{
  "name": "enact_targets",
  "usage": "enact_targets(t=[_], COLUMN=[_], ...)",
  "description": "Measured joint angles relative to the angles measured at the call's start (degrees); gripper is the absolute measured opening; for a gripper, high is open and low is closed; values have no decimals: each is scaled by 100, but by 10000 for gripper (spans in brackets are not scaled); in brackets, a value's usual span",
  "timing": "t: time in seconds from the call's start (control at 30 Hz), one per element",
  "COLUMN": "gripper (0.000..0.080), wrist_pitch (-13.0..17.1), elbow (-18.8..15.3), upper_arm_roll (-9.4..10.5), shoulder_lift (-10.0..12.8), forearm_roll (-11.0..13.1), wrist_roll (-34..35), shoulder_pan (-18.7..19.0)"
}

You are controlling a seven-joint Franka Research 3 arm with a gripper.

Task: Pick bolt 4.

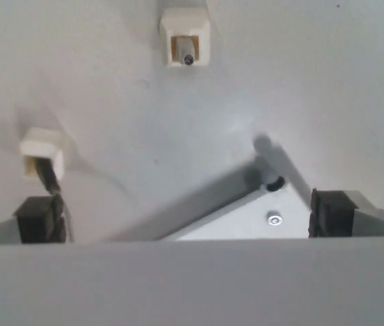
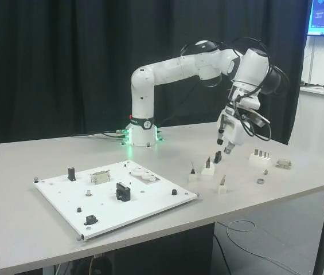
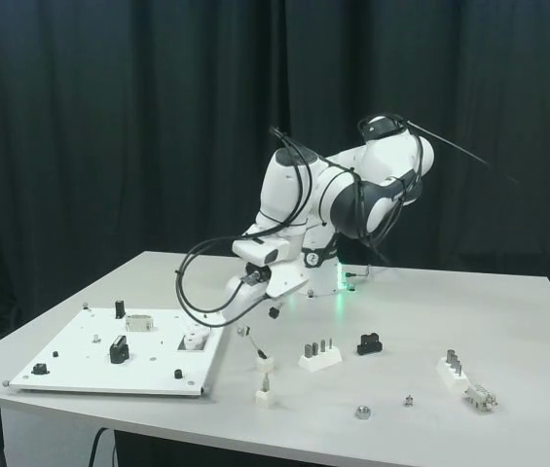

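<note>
- Jaws point(image 1: 185, 216) spread wide, holding nothing, hovering above the tabletop point(image 1: 110, 81).
- Bolt 4 point(image 1: 49, 178) stands in its white holder point(image 1: 42, 151) near the tabletop's front edge.
- I'd center over it, then drop straight.

A: Lighting? Even, bright overhead; black curtain point(image 2: 64, 57) dark behind.
B: Shadows? Soft, short, under plate point(image 1: 246, 217) on tabletop point(image 1: 110, 88).
A: Focus? Wrist view soft; green glow at arm base point(image 2: 140, 134).
</note>
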Motion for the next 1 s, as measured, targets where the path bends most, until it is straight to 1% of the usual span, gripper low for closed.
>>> enact_targets(t=[0.27, 0.5, 0.6, 0.77, 1.0], gripper=[800, 800, 800, 800, 800], wrist_pitch=[-256, -362, -367, -337, -244], elbow=[106, 201, 233, 248, 248], upper_arm_roll=[-15, -7, 21, 104, 280], shoulder_lift=[-72, -81, -81, -79, -78], forearm_roll=[287, 593, 711, 861, 1061], wrist_roll=[624, 1167, 1404, 2040, 2680], shoulder_pan=[18, 93, 131, 206, 306])
